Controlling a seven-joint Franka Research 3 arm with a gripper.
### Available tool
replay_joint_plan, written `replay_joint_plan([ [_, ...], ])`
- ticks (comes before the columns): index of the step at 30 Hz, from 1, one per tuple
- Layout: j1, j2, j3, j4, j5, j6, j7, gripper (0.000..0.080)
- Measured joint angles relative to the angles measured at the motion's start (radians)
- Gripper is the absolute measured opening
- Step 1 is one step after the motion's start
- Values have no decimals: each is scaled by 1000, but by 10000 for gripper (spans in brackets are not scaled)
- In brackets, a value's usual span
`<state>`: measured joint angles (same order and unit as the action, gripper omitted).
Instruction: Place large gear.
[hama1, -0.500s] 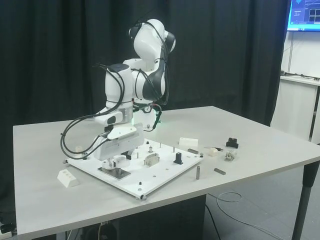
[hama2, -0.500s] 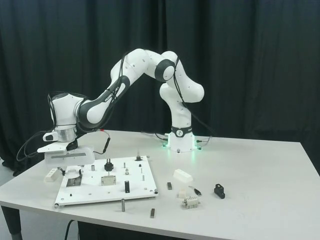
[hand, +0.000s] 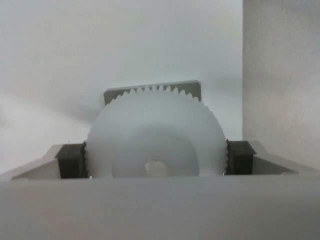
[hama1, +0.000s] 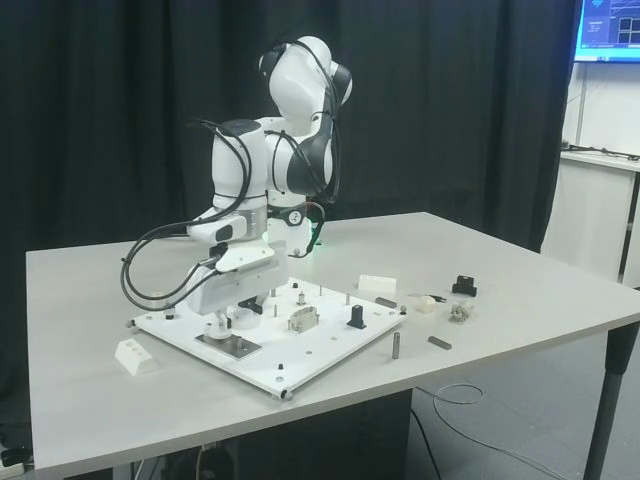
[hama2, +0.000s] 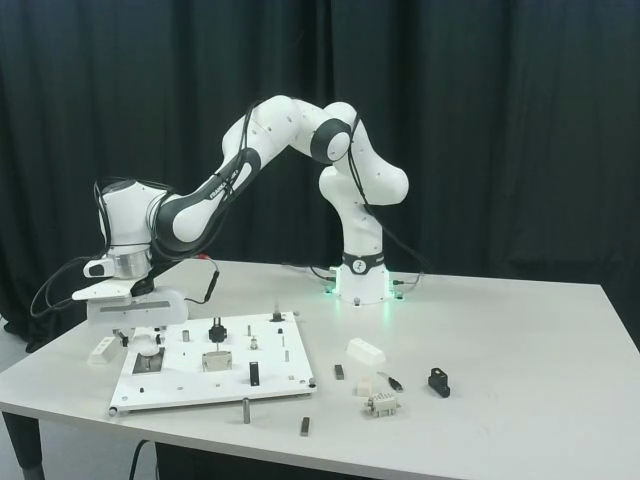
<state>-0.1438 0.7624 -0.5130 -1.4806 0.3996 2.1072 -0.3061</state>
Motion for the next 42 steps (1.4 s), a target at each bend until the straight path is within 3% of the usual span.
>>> replay_joint_plan([
  [12, 0, 0, -5, 2, 0, 8, 0, 597],
  [22, -11, 19, -10, 10, -10, 93, -1, 597],
  [30, -44, 66, -9, 55, -13, 146, -13, 597],
  [42, -106, 148, 8, 154, -6, 148, -25, 596],
])
